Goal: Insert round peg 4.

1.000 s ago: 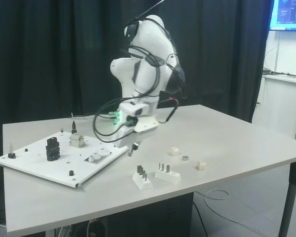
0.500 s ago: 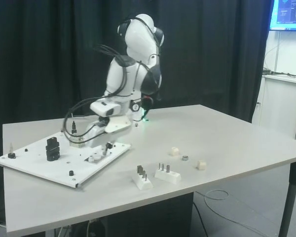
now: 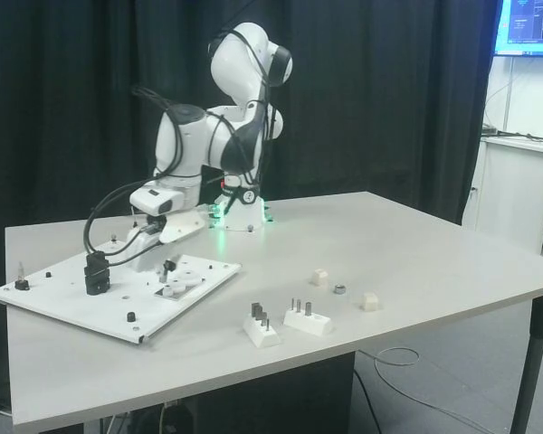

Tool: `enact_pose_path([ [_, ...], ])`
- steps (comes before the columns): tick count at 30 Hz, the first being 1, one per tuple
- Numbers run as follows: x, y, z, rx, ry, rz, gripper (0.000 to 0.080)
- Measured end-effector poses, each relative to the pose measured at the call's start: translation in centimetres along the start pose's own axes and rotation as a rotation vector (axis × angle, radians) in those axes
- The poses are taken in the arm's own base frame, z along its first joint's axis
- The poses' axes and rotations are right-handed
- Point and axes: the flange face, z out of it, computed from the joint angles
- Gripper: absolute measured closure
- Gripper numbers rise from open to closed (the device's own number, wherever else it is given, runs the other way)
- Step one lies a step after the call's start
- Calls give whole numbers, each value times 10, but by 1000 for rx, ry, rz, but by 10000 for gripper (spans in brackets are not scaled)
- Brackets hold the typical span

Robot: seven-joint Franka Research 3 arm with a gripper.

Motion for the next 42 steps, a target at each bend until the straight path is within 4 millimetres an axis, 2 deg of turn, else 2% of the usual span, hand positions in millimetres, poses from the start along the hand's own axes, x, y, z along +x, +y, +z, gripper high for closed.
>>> enact_pose_path([
  [10, -29, 30, 15, 20, 38, -63, 649],
  [23, -61, 68, 33, 7, 157, -62, 649],
  [32, -70, 80, 42, 34, 208, -65, 649],
  [42, -74, 84, 51, 62, 235, -46, 649],
])
